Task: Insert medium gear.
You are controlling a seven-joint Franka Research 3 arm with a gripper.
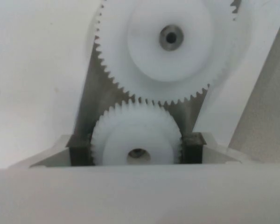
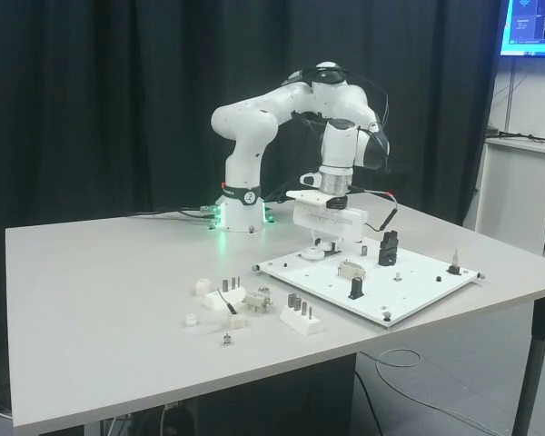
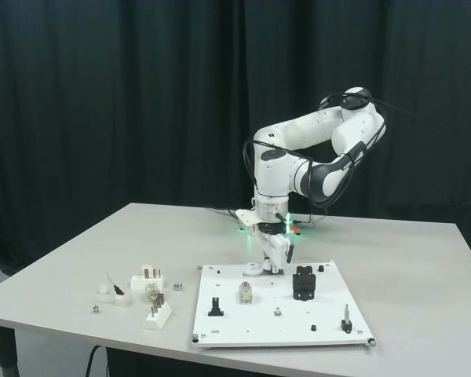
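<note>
**Medium gear held over the board, meshing with the large gear**

Nearest the wrist camera, you see the two fingers (image 1: 80, 150) closed on opposite sides of the medium gear (image 1: 136, 135); the black pads press against its toothed rim. The grip is across the rim, probably so that the centre bore stays free for the shaft. That bore shows dark and open in the wrist view; whether a shaft has entered it cannot be told.

Just beyond, the large gear (image 1: 170, 46) sits on the board (image 3: 282, 310) with its shaft end visible in its hub. The teeth of the two gears meet or nearly meet at the gap between them. Judge the step as final seating: the medium gear must go down while its teeth fall between those of the large gear. A tooth landing on a tooth could jam the descent.

In the room views, the gripper (image 2: 324, 238) stands vertical and low over the far edge of the board. The black fixture (image 3: 303, 283) is near on one side, and smaller fittings lie toward the front edge, apart from the fingers. Open room for retreat is straight up.

Loose white blocks (image 2: 227, 296) rest on the surface (image 2: 100, 300), well apart from the board.
</note>
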